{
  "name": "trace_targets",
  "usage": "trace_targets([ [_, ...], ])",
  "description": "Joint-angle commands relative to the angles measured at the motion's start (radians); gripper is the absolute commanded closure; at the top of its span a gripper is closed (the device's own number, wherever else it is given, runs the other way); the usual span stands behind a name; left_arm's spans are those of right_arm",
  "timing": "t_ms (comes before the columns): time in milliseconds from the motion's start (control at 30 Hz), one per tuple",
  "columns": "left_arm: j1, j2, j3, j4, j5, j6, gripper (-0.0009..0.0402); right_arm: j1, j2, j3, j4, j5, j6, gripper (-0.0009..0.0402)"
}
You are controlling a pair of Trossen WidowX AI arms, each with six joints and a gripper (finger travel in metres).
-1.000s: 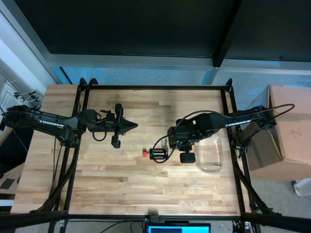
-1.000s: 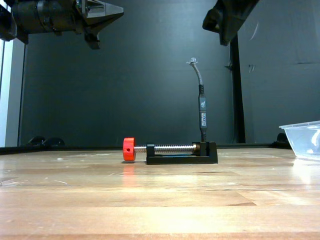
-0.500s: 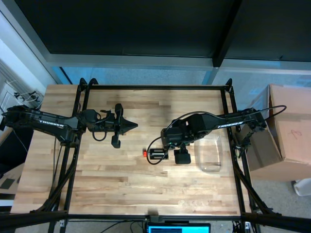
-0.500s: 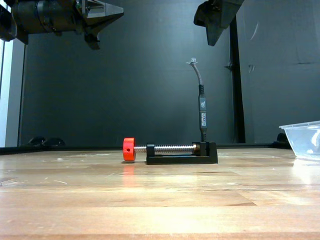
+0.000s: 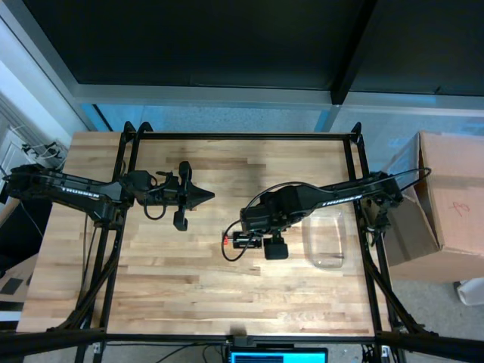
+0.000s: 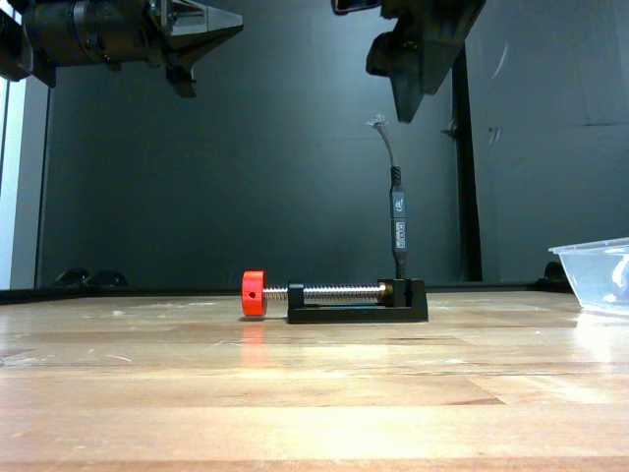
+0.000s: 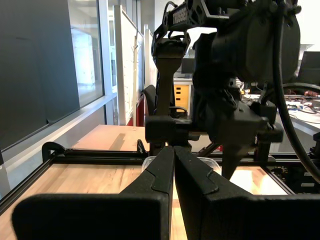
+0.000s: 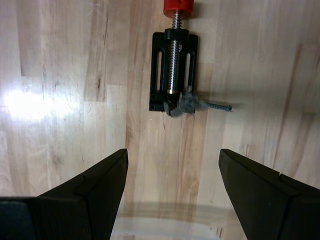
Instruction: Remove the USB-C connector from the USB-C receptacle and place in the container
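currently: usb-c connector (image 6: 398,224) upright, plugged in receptacle (image 6: 401,285) on vise (image 6: 344,315), low view centre. right gripper (image 8: 172,157) spread, just above it, nearer arm; you drop along its vertical axis. left gripper (image 6: 231,20) pressed together, upper left.

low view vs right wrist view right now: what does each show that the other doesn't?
Low view only: the USB-C connector standing upright in its seat at the clamp's end, no gripper on it; the left gripper high at the left; the right gripper hanging above the connector. Right wrist only: the right gripper's fingers open, over the clamp seen from above. Both: clamp, red knob, connector's frayed cable, container.
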Motion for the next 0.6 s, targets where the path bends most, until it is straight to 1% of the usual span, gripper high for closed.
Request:
trace_targets([
  [33, 0.000, 0.000, 0.000, 0.000, 0.000, 0.000, 0.0393, 0.001, 0.021, -0.001, 0.008, 0.000, -0.013, 0.0139],
  [267, 0.000, 0.000, 0.000, 0.000, 0.000, 0.000, 0.0393, 0.002, 0.045, -0.026, 0.035, 0.000, -0.014, 0.0139],
  [600, 0.000, 0.000, 0.000, 0.000, 0.000, 0.000, 0.0393, 0.003, 0.045, -0.126, 0.146, -0.001, -0.014, 0.0142],
])
